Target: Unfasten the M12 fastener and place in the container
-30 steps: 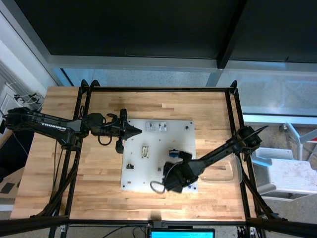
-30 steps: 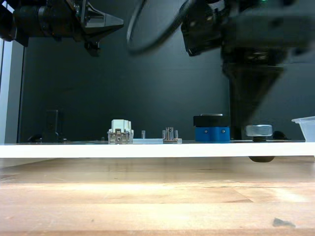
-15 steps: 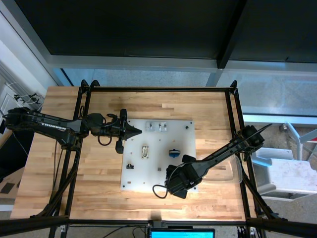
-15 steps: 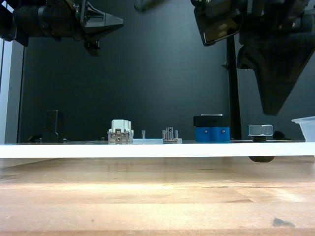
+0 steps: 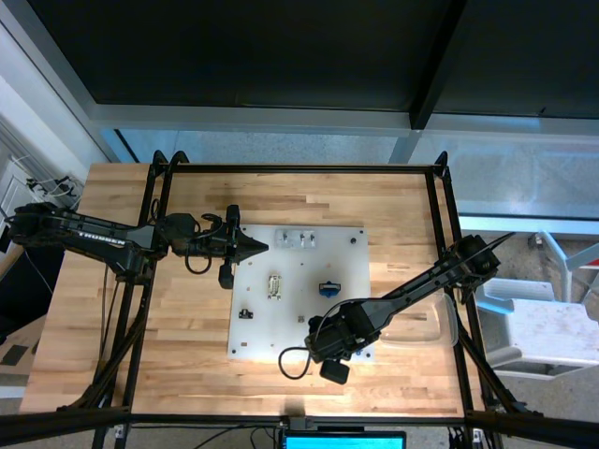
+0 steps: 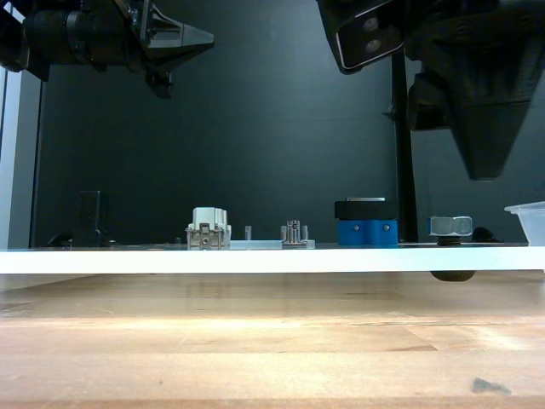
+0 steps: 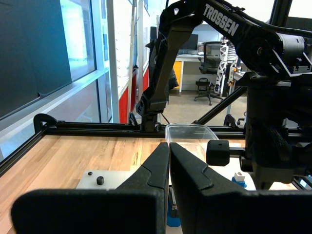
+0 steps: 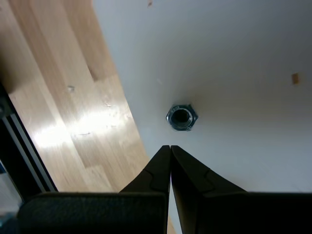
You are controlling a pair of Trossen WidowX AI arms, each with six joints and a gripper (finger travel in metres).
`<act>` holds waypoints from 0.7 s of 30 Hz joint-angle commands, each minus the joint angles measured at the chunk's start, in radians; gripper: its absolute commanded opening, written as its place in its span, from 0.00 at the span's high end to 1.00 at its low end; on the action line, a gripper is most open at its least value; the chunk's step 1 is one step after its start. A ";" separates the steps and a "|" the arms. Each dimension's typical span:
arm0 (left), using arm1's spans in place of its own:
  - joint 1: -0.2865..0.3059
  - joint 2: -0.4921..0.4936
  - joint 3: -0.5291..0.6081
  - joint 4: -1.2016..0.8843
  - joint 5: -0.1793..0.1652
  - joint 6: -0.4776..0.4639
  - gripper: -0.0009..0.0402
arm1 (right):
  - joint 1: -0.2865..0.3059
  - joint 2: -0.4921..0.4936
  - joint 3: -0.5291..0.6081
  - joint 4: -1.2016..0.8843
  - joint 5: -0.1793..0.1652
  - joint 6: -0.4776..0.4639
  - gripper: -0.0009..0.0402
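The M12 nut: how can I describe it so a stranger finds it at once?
Find the white rectangular board, whose far left corner the shut left gripper overhangs, and go to its near right edge. There, below the shut right gripper, the small silver nut sits on a short black stud. Unlike the blue block nearby, it is six-sided bare metal.

Black tube links on left arm (image 5: 94, 236) and right arm (image 5: 421, 285), white TROSSEN lettering (image 7: 229, 20). Black tapered wedge fingers (image 8: 151, 170) on left gripper (image 5: 265, 248), above board (image 5: 281, 327) far left, and right gripper (image 6: 484, 170), above near right.
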 commanded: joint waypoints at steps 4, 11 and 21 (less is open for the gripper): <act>0.000 0.000 0.000 0.000 0.000 0.000 0.98 | 0.001 0.002 0.000 0.004 0.084 0.134 0.98; 0.000 0.000 0.000 0.000 0.000 0.000 0.98 | 0.003 0.002 0.000 0.005 0.109 0.176 0.91; 0.000 0.000 0.000 0.000 0.000 0.000 0.98 | 0.005 0.056 0.128 -0.114 0.160 0.211 0.51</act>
